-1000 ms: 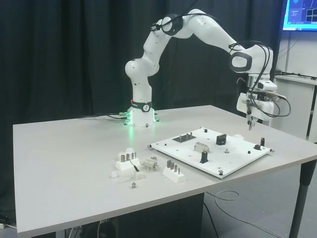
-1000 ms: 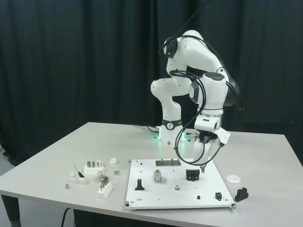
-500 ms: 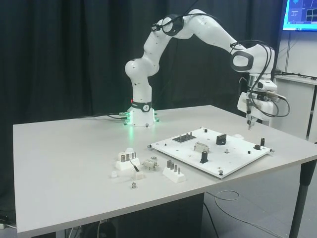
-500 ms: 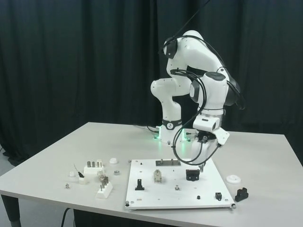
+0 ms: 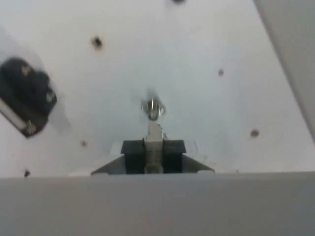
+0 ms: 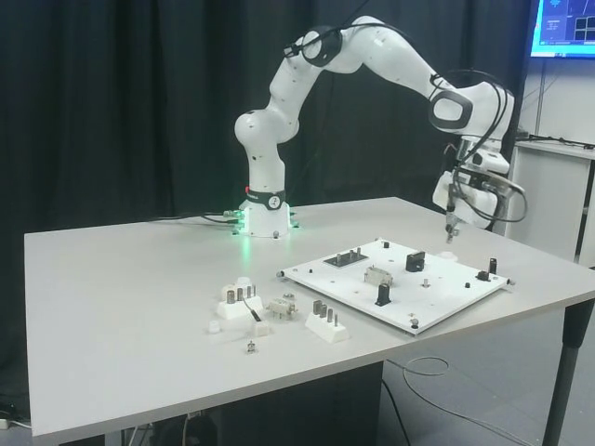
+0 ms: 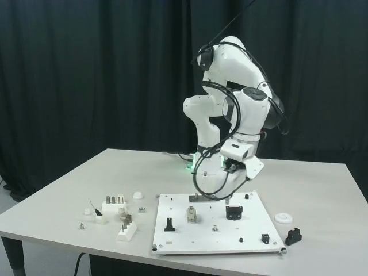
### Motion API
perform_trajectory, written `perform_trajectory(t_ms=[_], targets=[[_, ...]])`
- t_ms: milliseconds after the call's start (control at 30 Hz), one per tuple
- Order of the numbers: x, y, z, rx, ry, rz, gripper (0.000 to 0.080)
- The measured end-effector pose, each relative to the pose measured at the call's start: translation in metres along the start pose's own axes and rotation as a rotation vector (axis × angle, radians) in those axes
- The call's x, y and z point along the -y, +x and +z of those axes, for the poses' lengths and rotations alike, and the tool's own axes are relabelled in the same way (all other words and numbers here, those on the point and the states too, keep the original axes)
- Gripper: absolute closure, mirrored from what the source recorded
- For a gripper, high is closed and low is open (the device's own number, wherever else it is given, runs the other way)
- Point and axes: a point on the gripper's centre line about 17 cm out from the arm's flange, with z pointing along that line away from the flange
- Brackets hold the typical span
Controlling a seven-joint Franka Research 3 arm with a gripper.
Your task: Place Ethernet.
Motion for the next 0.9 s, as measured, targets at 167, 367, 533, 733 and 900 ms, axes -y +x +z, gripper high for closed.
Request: perform_trajectory(t_ms=[167,367,533,733,900], targets=[[-0.003,-0.022,0.003,0.035,0.019,0.024,0.073],[-0.005,-0.05,0.008,0.067,0.046,0.214,0.073],[-0.006,-0.074,0.012,0.087,0.067,0.312,0.073],[-0.006,-0.101,0.018,0.095,0.091,0.381,0.073],[-0.004,-0.128,0.023,0.111,0.103,0.408,0.073]])
